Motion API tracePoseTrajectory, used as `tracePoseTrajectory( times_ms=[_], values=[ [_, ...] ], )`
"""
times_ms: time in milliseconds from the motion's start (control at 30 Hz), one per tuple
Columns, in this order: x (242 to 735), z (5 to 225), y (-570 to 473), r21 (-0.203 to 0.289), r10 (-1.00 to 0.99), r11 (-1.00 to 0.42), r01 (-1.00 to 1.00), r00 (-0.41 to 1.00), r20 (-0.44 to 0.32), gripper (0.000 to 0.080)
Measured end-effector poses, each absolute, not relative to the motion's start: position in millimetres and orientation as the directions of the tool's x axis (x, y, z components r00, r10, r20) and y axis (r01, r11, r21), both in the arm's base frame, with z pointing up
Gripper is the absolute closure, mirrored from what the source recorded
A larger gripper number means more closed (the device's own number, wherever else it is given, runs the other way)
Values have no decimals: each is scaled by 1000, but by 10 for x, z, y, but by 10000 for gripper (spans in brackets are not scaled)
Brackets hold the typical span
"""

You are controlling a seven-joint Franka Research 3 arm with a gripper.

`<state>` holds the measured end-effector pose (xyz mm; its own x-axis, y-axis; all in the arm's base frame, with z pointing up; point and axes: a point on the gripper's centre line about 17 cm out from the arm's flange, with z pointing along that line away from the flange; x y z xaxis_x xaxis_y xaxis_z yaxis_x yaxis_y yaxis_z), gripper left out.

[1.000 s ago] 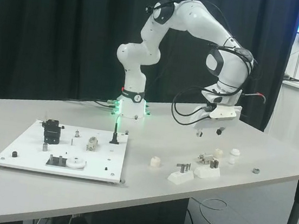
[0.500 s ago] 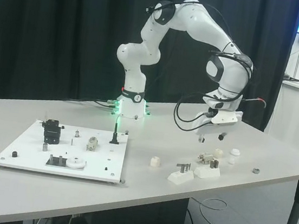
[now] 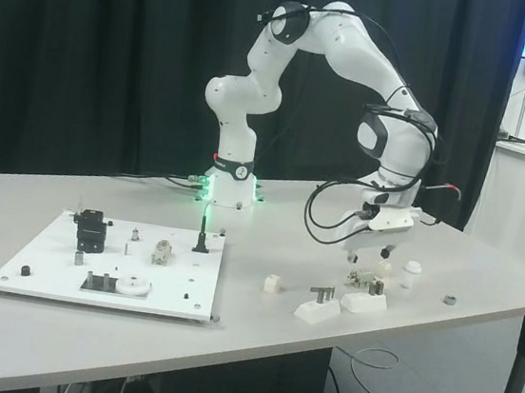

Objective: Pick waterproof.

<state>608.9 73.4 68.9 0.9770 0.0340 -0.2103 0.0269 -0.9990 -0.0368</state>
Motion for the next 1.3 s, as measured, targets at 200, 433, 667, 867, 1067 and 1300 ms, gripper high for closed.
tracePoseTrajectory(
  times_ms=[200, 433, 667, 867, 1067, 1300],
  values=[
    [6032, 557, 751, -36, 41, -999, 34, 978, -202, 3],
    [5994, 440, 818, -39, 50, -998, 43, 981, -188, 3],
    [5992, 373, 853, -40, 54, -998, 48, 984, -171, 3],
    [5990, 333, 847, -39, 53, -998, 47, 985, -163, 3],
    [5995, 291, 846, -37, 53, -998, 48, 987, -150, 3],
    [6015, 241, 852, -34, 54, -998, 50, 989, -137, 3]
  ],
)
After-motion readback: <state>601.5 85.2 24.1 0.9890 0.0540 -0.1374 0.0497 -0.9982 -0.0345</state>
